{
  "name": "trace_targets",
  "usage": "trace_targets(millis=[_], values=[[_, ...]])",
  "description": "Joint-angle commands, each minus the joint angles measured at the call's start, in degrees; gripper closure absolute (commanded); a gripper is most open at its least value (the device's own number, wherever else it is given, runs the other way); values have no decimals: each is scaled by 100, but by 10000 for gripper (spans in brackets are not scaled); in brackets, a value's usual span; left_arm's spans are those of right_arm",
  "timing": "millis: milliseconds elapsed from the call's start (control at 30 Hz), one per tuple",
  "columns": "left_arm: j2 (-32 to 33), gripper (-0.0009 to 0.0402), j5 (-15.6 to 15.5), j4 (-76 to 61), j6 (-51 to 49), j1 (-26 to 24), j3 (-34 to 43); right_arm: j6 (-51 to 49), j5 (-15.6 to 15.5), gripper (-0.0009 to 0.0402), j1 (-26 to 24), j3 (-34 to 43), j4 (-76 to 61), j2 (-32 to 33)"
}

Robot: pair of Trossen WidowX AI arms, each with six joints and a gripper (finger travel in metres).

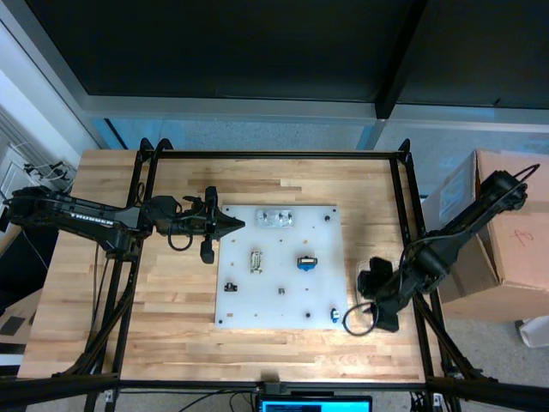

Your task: Remove the RJ45 connector from the taskboard and place in the container

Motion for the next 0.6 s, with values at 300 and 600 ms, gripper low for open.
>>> trace_targets(millis=[300, 600], values=[[0, 393, 0, 2, 2, 0, 2, 885, -907, 169, 365, 350, 625, 1056], [0, 393, 0, 2, 2, 2, 2, 1158, -1513, 169, 570, 332, 1241, 1624]])
